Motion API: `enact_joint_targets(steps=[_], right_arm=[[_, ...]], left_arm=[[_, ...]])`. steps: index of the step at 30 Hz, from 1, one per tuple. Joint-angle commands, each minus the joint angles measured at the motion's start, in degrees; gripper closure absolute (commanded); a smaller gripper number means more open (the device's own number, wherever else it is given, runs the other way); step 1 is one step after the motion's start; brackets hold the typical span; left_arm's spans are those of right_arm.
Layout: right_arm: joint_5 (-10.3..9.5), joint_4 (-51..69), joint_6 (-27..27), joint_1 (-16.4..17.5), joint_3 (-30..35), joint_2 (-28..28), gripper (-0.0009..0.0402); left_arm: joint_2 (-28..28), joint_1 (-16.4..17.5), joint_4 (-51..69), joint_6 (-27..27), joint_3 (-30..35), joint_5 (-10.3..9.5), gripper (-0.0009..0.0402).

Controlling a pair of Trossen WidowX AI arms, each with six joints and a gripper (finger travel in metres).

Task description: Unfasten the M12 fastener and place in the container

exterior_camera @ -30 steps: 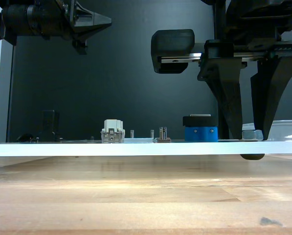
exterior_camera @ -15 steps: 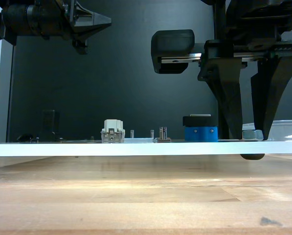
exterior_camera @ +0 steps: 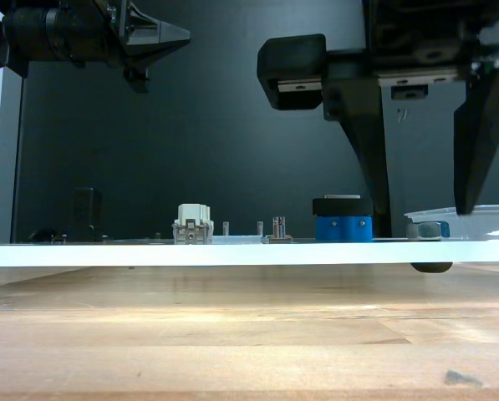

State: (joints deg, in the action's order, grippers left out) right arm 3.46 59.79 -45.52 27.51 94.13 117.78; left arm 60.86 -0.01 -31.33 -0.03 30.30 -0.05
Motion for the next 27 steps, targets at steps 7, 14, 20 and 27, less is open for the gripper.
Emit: enact_joint_targets(steps=[7,14,20,27], right_arm=[[-2.08,1.5,30.8,0.5,0.0,-3.5,0.0226],[-2.23,1.0,56.5,0.9,-0.1,-4.0,0.0313],[-5.42,-3.0,66.1,1.3,-1.7,-4.2,0.0389],[-7.87,-9.0,72.3,1.4,-6.4,-4.6,0.0392]], left_arm=[[0.0,0.0,0.0,0.0,0.0,0.02,0.0393],[0.0,0.0,0.0,0.0,0.0,0.02,0.0393],[0.0,0.0,0.0,0.0,0.0,0.02,0.0393],[0.0,0.0,0.0,0.0,0.0,0.02,0.0393]])
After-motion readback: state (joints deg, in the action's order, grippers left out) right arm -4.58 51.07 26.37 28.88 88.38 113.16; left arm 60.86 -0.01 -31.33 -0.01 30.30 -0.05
